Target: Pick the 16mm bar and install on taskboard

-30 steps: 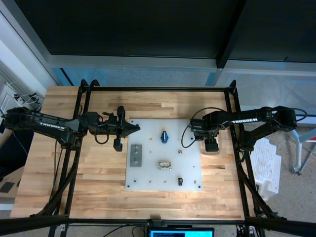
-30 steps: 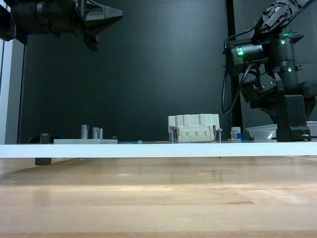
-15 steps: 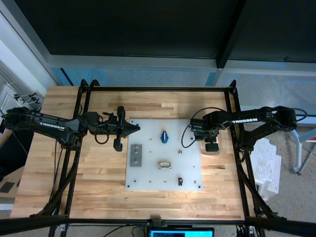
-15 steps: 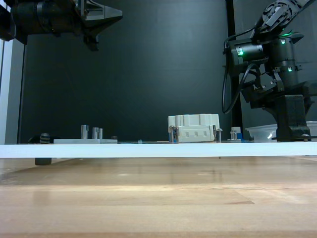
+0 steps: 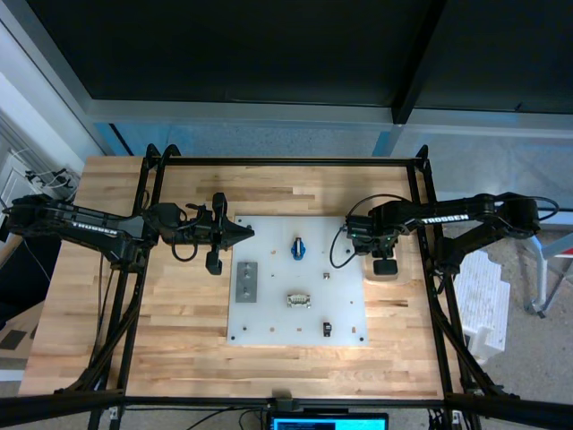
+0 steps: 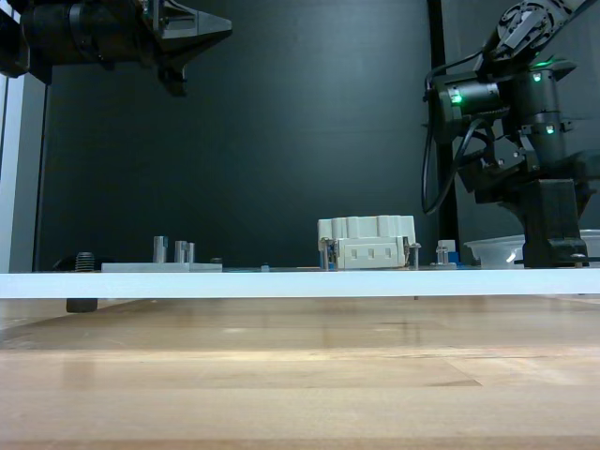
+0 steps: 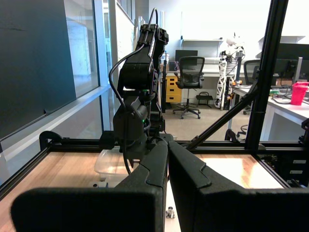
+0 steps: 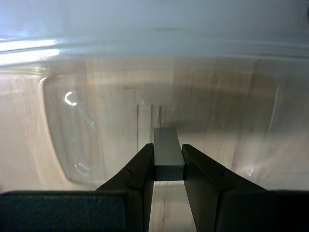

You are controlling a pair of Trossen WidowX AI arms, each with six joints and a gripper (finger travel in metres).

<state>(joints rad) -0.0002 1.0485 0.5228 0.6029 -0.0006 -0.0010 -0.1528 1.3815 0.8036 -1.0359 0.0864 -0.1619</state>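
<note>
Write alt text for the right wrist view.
The right gripper has its jaws closed on a grey rectangular bar, down inside a clear plastic tray with the wooden table showing through. The left gripper is outside this view, raised above the far-left corner of the taskboard, jaws shut.

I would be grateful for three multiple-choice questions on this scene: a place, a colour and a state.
1. Where is the right gripper? A in the clear tray; B over the grey block; C off the table.
2. The part at the taskboard's far middle is: A red; B blue; C yellow.
3. The right gripper is: A open; B shut on the bar; C shut on nothing.
Key: 1A, it dips into the tray; 2B, plainly blue; 3B, the bar sits between its fingers. The left gripper hangs shut above the taskboard's far left corner.
</note>
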